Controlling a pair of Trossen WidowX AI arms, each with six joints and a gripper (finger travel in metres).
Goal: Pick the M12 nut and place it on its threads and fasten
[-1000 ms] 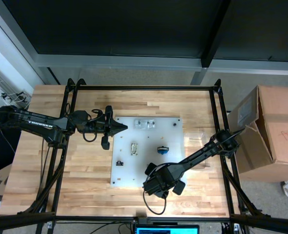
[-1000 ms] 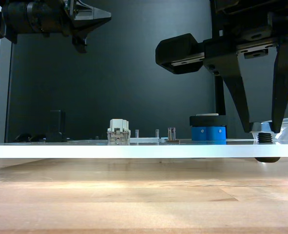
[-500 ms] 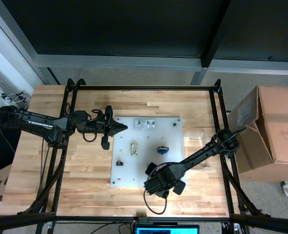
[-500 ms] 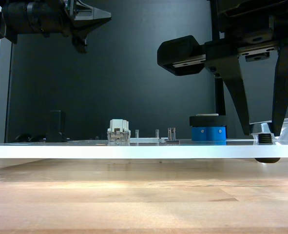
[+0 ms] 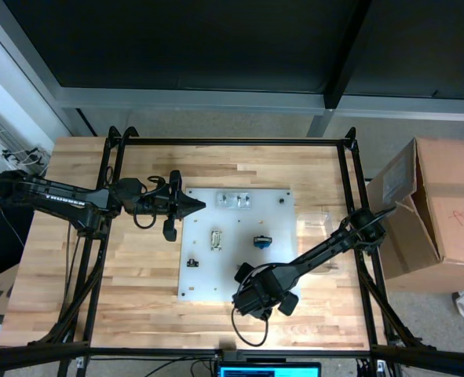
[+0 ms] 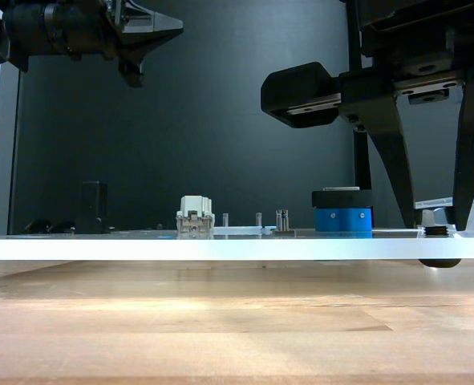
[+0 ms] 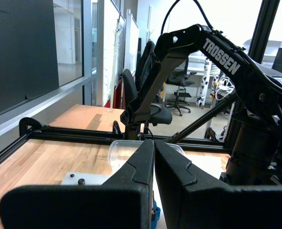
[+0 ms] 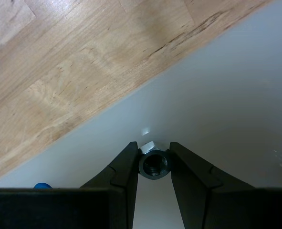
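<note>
R gripper [image 8: 153, 150] clamps silver hex nut [image 8: 153, 164] (at stud [image 6: 439, 230]), L gripper [image 5: 199, 205] aloft

M12 nut [image 8: 153, 163]: silver hexagon, bore vertical, gripped by right end effector [image 8: 153, 149] at board's [image 5: 208, 279] 5 o'clock edge; whether on its stud [image 6: 437, 230], indeterminate.

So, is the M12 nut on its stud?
On it: right end effector holds nut atop stud; depth, cannot tell. Left end effector hovers at board's left edge.
</note>
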